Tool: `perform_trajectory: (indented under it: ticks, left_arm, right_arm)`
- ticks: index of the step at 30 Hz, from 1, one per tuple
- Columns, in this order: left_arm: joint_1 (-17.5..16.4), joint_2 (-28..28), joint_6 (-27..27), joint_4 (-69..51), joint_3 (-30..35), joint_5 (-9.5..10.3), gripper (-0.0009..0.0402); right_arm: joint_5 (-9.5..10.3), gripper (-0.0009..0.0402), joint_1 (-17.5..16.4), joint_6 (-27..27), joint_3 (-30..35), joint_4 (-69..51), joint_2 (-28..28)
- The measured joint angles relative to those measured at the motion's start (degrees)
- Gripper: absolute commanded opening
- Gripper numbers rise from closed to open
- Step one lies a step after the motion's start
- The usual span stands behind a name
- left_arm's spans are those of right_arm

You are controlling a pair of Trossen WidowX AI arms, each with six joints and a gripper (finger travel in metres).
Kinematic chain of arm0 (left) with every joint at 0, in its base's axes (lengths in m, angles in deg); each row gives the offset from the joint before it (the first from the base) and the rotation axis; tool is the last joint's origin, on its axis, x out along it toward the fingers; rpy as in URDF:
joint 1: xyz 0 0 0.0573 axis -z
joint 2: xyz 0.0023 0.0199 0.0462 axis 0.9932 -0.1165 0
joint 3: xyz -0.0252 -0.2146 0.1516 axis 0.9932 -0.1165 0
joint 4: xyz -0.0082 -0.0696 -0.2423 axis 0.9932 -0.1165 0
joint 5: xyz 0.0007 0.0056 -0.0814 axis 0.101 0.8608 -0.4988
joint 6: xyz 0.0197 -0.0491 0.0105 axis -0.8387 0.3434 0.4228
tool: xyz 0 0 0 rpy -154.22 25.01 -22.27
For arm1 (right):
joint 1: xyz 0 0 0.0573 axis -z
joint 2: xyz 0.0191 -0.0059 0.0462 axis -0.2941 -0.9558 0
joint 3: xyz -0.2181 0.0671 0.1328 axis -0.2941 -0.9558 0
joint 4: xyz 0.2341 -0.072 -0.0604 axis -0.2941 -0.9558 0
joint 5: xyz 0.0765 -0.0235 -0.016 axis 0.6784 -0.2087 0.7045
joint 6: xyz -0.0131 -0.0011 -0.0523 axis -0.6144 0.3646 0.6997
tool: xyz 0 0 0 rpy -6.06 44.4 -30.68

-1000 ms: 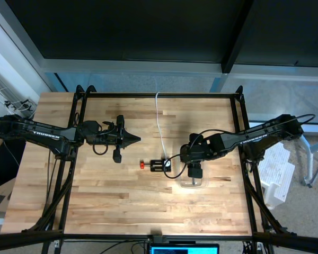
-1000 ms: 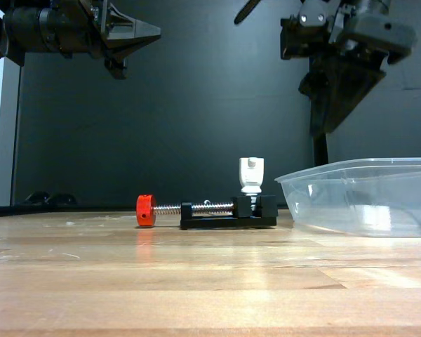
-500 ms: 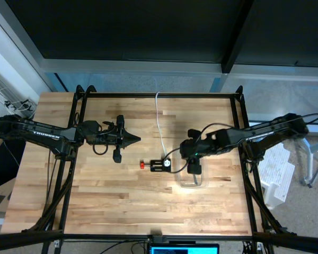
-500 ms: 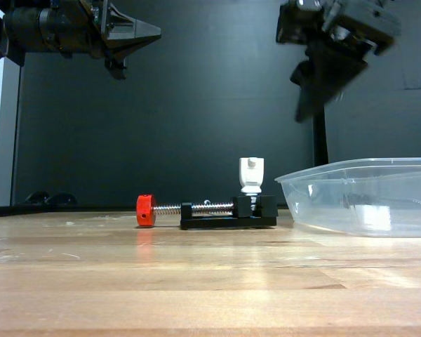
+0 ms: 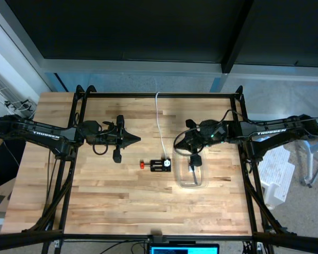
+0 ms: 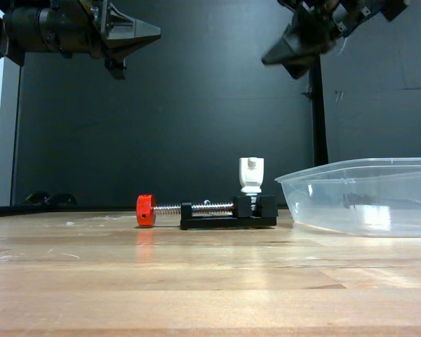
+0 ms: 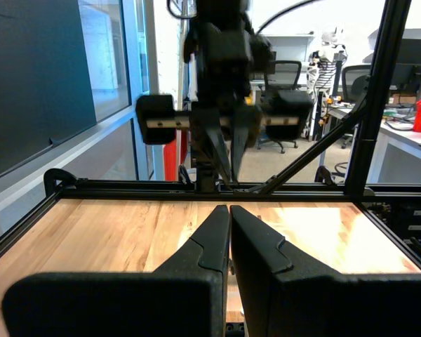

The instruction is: Remove the power plug from the receptacle and place in the container

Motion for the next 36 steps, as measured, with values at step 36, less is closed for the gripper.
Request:
perform_trajectory:
  ticks: [36]
  left_arm:
    - [0.0,0.0,0.0,0.0,0.0,0.00,0.0000]
  right_arm:
    - [0.37,0.0000,4.4,0.7,-21.5,45.7,5.8]
